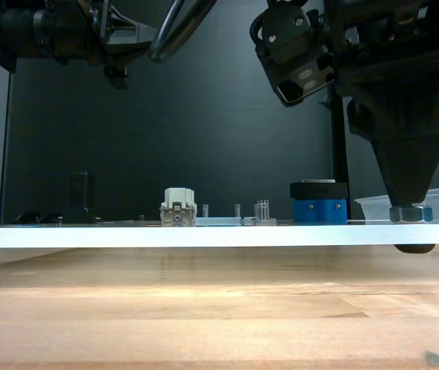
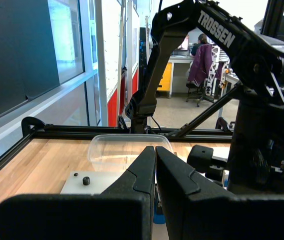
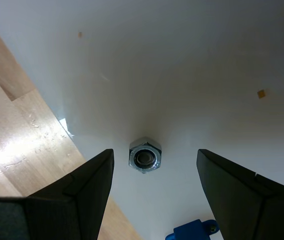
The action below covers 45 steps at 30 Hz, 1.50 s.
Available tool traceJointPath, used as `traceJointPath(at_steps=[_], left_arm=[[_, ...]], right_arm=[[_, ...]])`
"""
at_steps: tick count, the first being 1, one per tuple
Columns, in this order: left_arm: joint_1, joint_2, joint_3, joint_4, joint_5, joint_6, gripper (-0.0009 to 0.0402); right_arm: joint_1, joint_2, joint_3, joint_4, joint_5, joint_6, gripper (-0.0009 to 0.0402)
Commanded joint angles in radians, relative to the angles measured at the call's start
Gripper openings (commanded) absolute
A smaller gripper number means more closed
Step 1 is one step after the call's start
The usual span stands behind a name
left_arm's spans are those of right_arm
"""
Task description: Unfasten the M12 fastener and place in the container
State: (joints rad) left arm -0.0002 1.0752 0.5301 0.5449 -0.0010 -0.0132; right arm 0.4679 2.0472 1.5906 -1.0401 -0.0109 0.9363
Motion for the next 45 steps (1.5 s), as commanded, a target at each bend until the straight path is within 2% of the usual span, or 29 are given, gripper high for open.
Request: traceJointPath(at_steps=[1, 18, 32, 45], left_arm=[[0.0, 0.0, 0.0, 0.0, 0.0, 0.0, 0.0], [0.0, 0.0, 0.0, 0.0, 0.0, 0.0, 0.0], [0.0, 0.0, 0.0, 0.0, 0.0, 0.0, 0.0], [0.0, 0.0, 0.0, 0.0, 0.0, 0.0, 0.0]], right_arm=[[0.002, 0.005, -0.003, 0.003, 0.001, -0.002, 0.0232], [0.0, 0.008, -0.019, 0.014, 0.019, -0.007, 0.0225], [-0.001, 0.008, -0.037, 0.045, 0.018, -0.01, 0.0149], [-0.001, 0.008, -0.036, 0.045, 0.008, -0.01, 0.005]])
